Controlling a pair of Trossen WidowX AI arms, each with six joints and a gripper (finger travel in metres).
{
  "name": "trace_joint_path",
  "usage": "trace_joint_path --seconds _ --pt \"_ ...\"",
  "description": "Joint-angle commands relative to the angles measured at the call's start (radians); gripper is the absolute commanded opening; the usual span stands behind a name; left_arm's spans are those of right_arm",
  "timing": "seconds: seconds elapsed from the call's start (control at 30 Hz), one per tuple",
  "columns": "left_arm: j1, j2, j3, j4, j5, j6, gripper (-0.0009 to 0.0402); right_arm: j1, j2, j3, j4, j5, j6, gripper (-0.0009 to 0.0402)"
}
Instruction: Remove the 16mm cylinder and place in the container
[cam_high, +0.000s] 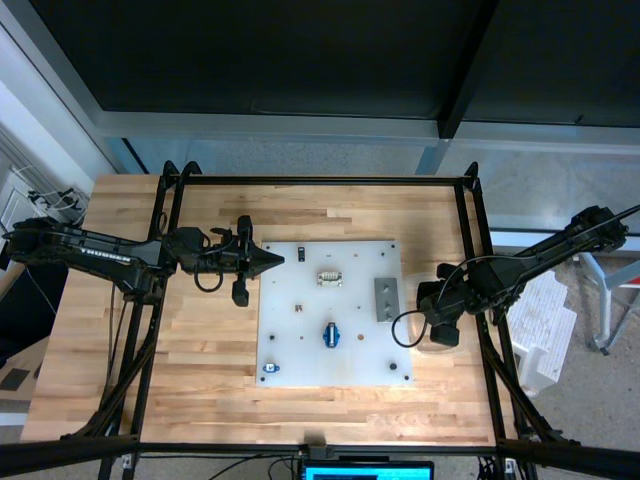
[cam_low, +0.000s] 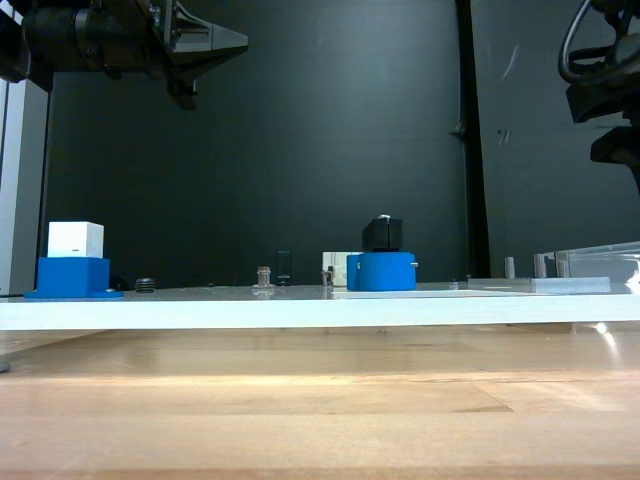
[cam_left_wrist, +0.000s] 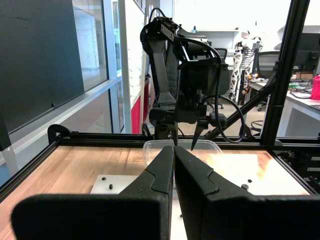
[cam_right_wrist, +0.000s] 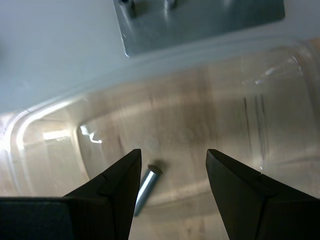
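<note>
The 16mm cylinder, a short silver-grey rod, lies on the floor of the clear plastic container, seen in the right wrist view between the fingertips. My right gripper hangs open above the container with nothing between its fingers. In the high view it is at the board's right edge, covering most of the container. My left gripper is held high at the board's left edge, pointing right, and its fingers are shut with nothing in them.
The white board carries a flat grey metal block, a blue-and-black fitting, a white connector and a small blue part. A black frame rings the wooden table.
</note>
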Motion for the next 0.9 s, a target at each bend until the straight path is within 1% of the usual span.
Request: trace_joint_path --seconds 0.03,0.07,0.13,0.2,0.37,0.4,0.47,0.6,0.63,0.73,0.77,0.8,0.9 --pt "0.0 0.0 0.0 0.0 0.0 0.0 0.0 -0.001 0.001 0.0 0.015 0.003 -0.003 0.0181" --pt "0.0 0.0 0.0 0.0 0.0 0.0 0.0 0.0 0.0 0.003 0.015 0.006 -0.003 0.0181" --pt "0.0 0.0 0.0 0.0 0.0 0.0 0.0 -0.003 -0.002 0.016 0.013 0.026 -0.003 0.0181" --pt "0.0 0.0 0.0 0.0 0.0 0.0 0.0 -0.023 -0.002 0.043 0.012 0.049 -0.036 0.0181" --pt "0.0 0.0 0.0 0.0 0.0 0.0 0.0 -0.109 -0.002 0.13 0.035 0.065 -0.202 0.0181" --pt "0.0 0.0 0.0 0.0 0.0 0.0 0.0 -0.13 -0.004 0.144 0.055 0.075 -0.248 0.0181" --pt "0.0 0.0 0.0 0.0 0.0 0.0 0.0 -0.168 -0.009 0.156 0.123 0.079 -0.332 0.0181" --pt "0.0 0.0 0.0 0.0 0.0 0.0 0.0 -0.244 -0.015 0.153 0.32 0.073 -0.484 0.018" --pt "0.0 0.0 0.0 0.0 0.0 0.0 0.0 -0.261 -0.015 0.153 0.37 0.065 -0.514 0.0179" --pt "0.0 0.0 0.0 0.0 0.0 0.0 0.0 -0.314 -0.015 0.153 0.525 -0.005 -0.585 0.0164" --pt "0.0 0.0 0.0 0.0 0.0 0.0 0.0 -0.33 -0.015 0.153 0.573 -0.019 -0.599 0.0156" --pt "0.0 0.0 0.0 0.0 0.0 0.0 0.0 -0.344 -0.014 0.152 0.616 -0.023 -0.614 0.0147" --pt "0.0 0.0 0.0 0.0 0.0 0.0 0.0 -0.379 -0.014 0.151 0.729 -0.053 -0.653 0.0117"
